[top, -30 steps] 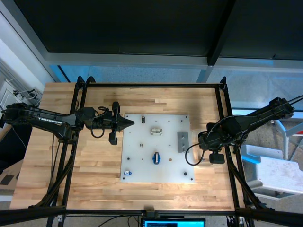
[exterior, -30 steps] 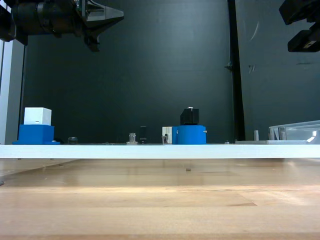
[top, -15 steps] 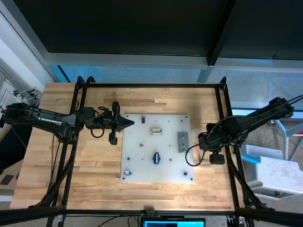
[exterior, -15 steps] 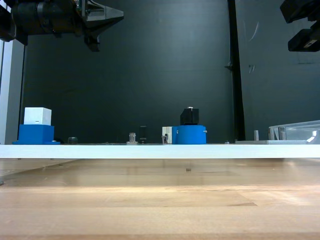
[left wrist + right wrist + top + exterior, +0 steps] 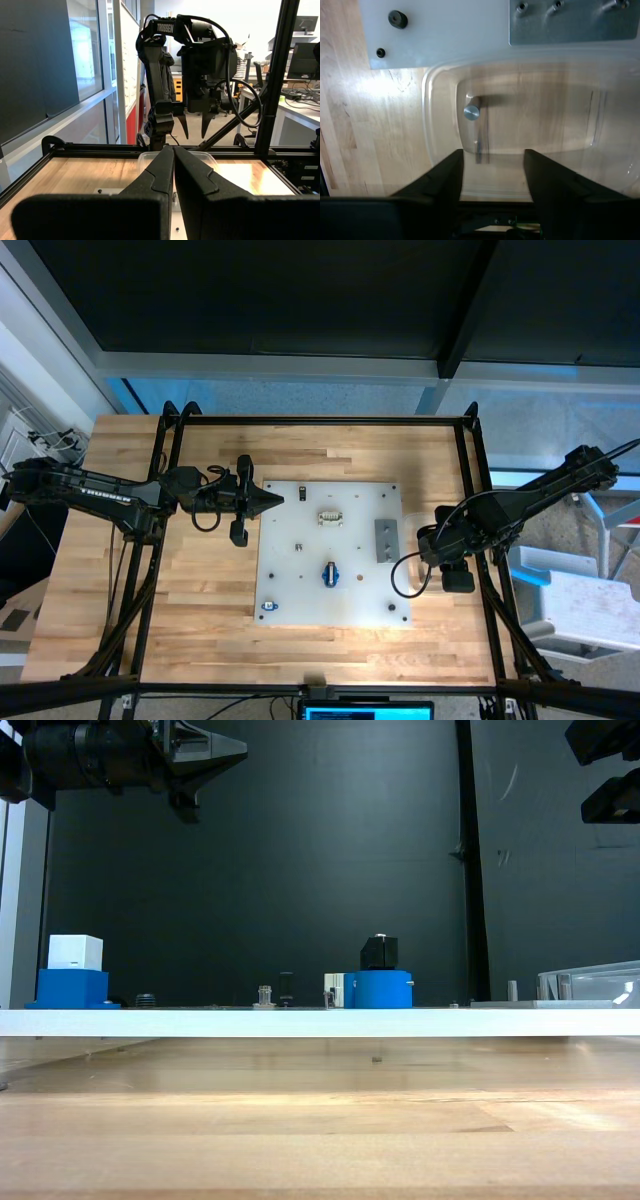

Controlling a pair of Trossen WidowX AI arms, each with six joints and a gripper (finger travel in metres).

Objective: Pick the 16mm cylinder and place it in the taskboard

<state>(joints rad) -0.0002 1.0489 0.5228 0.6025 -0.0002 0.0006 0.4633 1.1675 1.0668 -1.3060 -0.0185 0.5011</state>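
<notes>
You can read the TROSSEN lettering (image 5: 167,27) on the right arm (image 5: 159,75) from across the table. The clear tray (image 5: 427,100) next to the taskboard (image 5: 300,580) has the 16mm cylinder (image 5: 471,112) sitting in it, with the right gripper (image 5: 492,156) spread open above. The left gripper (image 5: 173,152) is pinched closed, hovering at the board's left edge.

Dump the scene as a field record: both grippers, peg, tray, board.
left gripper: shut, empty, raised near the board's left edge
right gripper: open, empty, pointing down over the tray
peg: loose in the tray, not between the right fingers
tray: clear plastic, beside the board's right edge, next to the grey block
board: white plate, peg not yet placed
</notes>
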